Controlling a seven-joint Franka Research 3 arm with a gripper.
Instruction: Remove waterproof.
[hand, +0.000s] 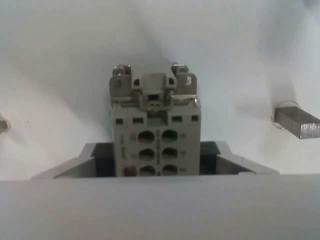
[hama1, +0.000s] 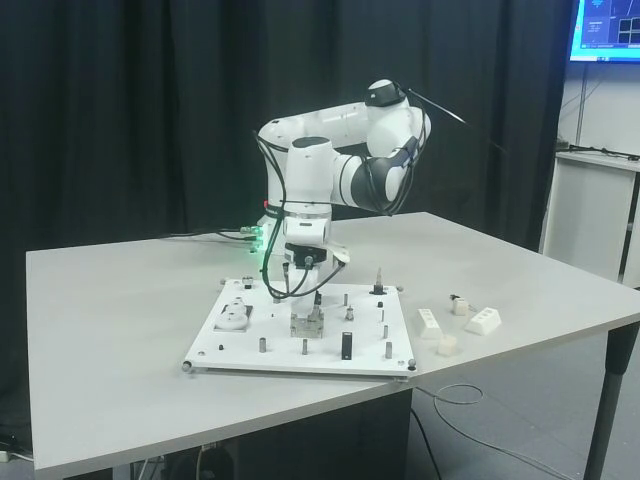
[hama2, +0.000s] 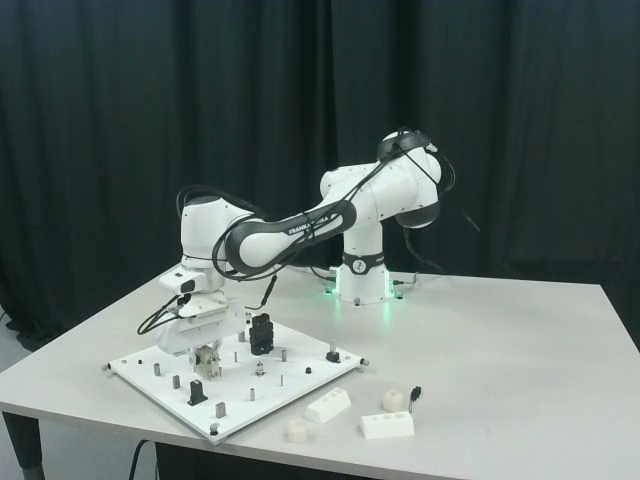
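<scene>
Here, nearest first:
Loose parts: I am seeing white blocks (hama1: 482, 321) lying on the grey table (hama1: 120, 330), lower right in the first room view.
Board: a white board (hama1: 300, 345) is sitting at lower centre.
Waterproof connector: the grey connector (hand: 155, 131) is standing upright in its holder at frame centre.
Gripper: the gripper (hama1: 305, 300) is hovering over it; I cannot tell its finger state.

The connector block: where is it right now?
The connector block sits on the white board, straight under the gripper. In the first room view it stands near the board's middle, with short pegs around it.
</scene>
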